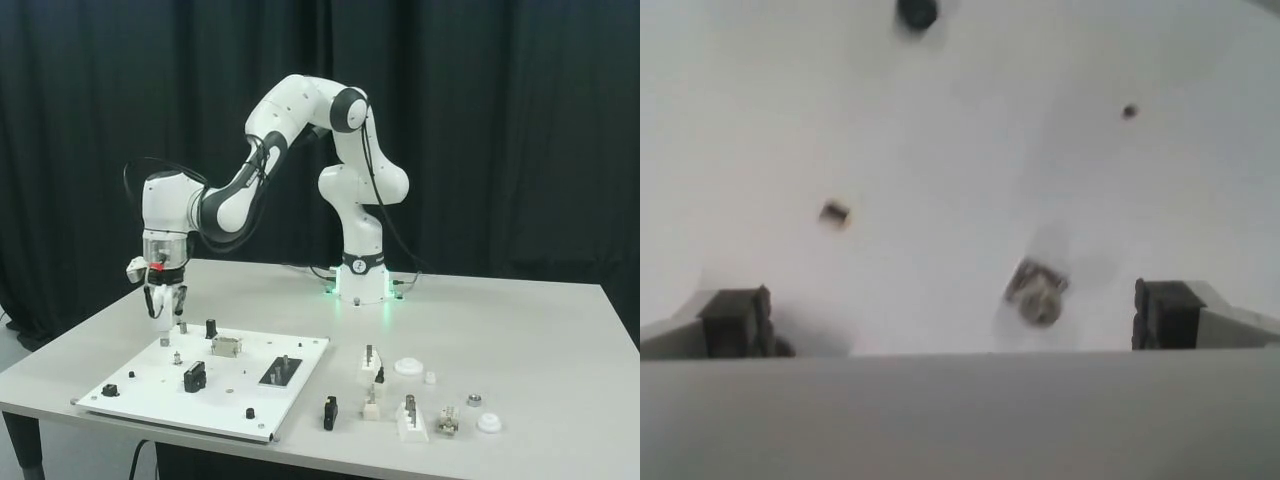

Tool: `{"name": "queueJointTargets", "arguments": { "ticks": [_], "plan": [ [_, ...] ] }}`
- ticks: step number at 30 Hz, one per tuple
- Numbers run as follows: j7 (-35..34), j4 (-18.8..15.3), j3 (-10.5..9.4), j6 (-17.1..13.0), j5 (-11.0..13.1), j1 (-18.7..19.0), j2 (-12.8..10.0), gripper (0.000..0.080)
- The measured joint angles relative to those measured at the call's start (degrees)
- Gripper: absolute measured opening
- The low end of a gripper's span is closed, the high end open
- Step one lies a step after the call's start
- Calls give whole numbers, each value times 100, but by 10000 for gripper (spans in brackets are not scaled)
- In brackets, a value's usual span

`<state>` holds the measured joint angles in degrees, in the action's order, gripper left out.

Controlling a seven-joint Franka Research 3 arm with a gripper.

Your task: Pick USB.

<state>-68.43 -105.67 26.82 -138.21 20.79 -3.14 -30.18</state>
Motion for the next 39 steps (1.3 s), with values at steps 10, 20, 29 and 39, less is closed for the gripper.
{"name": "queueJointTargets", "arguments": {
  "ticks": [10,20,29,39],
  "plan": [
    [0,-1,-7,376,11,286,149,800],
    [-3,-56,-10,750,18,675,257,800],
    [70,-182,-12,934,17,1128,338,800],
    [462,-410,-12,933,-18,1677,452,800]
  ]
}}
